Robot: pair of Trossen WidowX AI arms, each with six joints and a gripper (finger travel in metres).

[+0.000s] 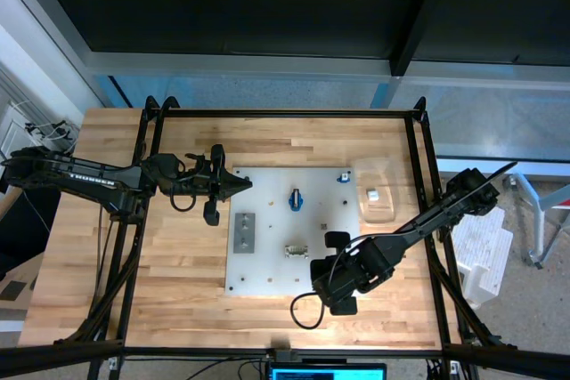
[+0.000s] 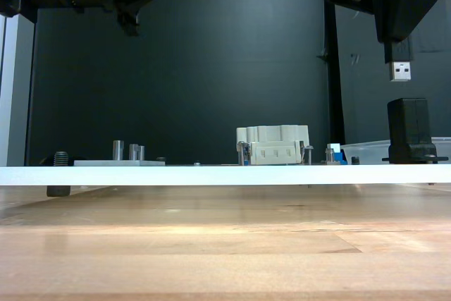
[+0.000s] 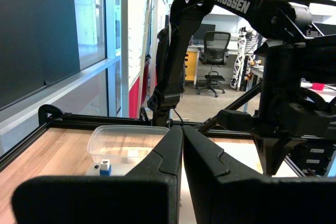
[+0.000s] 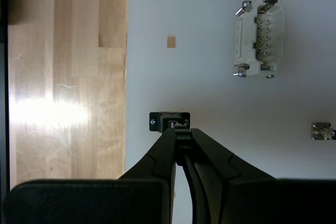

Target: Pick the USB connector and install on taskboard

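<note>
The USB connector, a small dark plug with a silver tip, hangs tip-down in my right gripper, which is shut on it. It sits a short gap above the black socket on the white taskboard. In the right wrist view the right gripper pinches the plug just over the socket. My left gripper hovers shut over the board's left edge, holding nothing.
On the board stand a grey metal block, a silver multi-pin connector and a blue upright part. A clear plastic tray with a small white piece sits at the board's right. A black cable loop trails from the right gripper.
</note>
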